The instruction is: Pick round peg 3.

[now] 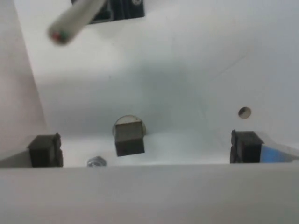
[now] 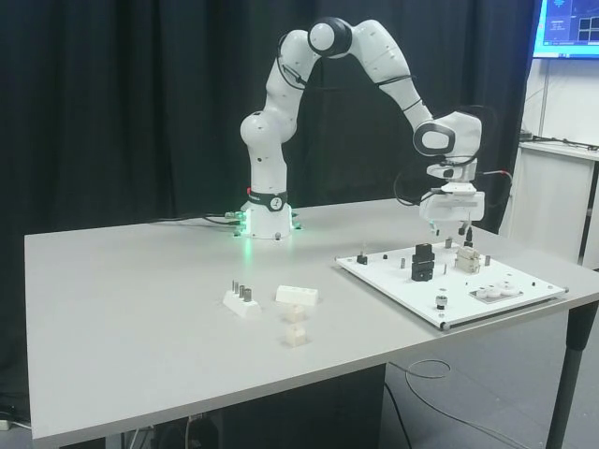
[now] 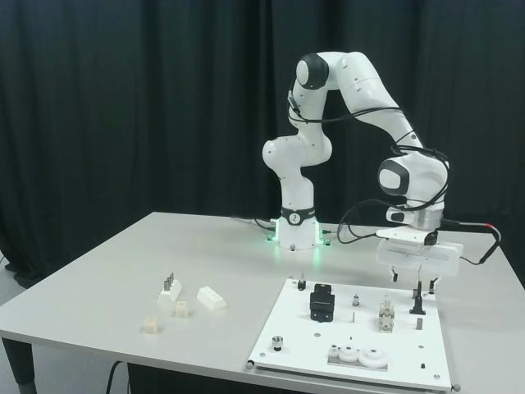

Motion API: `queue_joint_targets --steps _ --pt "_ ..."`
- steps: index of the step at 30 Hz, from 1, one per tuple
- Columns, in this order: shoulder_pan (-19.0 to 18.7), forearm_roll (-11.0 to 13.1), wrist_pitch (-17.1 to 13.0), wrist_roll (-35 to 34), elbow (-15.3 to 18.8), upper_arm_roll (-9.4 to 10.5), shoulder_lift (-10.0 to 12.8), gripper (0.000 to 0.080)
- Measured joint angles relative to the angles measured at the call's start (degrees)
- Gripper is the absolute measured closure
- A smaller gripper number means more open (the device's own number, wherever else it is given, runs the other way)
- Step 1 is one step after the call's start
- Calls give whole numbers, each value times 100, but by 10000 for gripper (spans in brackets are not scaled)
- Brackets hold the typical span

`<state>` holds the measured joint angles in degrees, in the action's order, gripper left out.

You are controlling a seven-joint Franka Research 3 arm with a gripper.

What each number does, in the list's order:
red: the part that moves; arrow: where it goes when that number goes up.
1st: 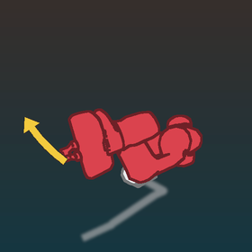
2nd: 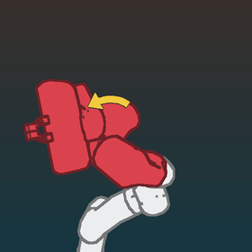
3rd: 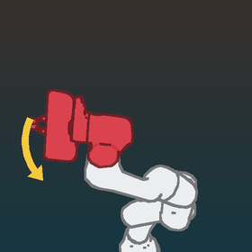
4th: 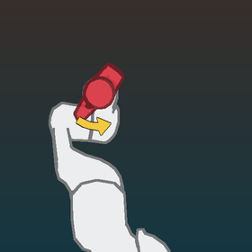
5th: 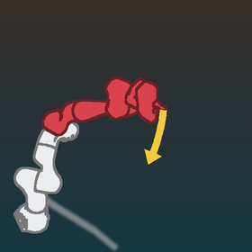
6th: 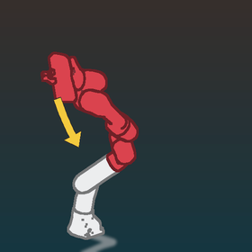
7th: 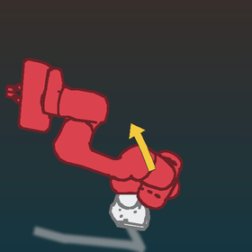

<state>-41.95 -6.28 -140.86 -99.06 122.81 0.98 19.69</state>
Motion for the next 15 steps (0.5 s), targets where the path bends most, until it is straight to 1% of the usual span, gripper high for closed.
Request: queue_joint_targets --steps 4,15 --pt "17 -28 49 25 -1 -11 0 3" --pt "144 -223 81 74 -17 -30 -17 3"
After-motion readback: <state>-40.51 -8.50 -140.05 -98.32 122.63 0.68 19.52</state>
